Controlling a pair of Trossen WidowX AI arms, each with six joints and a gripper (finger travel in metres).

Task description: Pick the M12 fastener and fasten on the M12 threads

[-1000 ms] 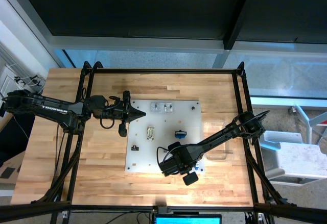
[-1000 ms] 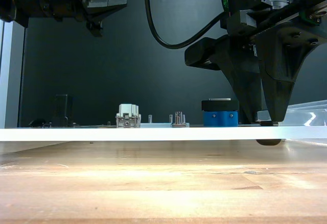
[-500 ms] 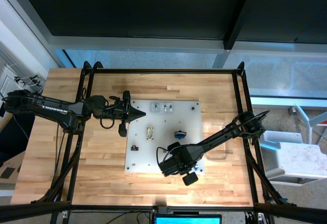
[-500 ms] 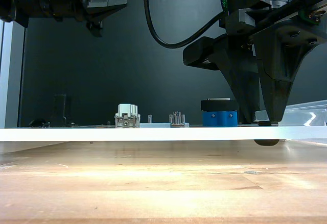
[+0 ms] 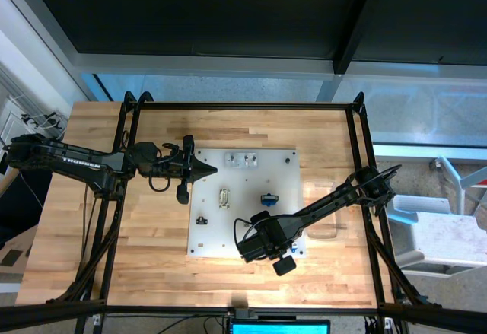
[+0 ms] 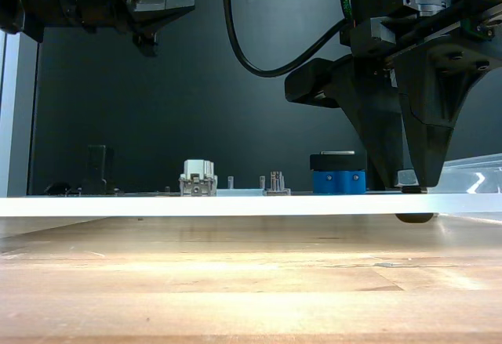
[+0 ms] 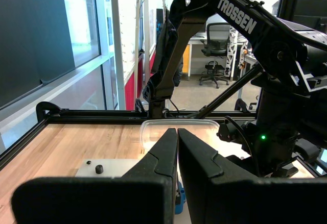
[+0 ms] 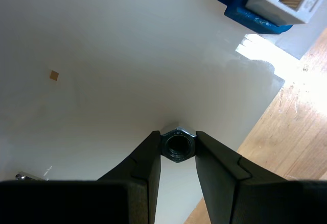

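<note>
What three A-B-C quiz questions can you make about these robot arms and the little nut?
1. Where is the left gripper?
A) high over the white board's left edge
B) down on the wood
C) inside the clear tray

2. What colour is the block seen in the right wrist view?
A) red
B) blue
C) green

3. What is the right gripper doing, low at the board's near right edge?
A) open, empty
B) shut on a wire
C) shut on the nut

Answers:
1 A, the low view shows it far above the board.
2 B, its plastic is plainly blue.
3 C, its fingers press the nut's two sides.
</note>
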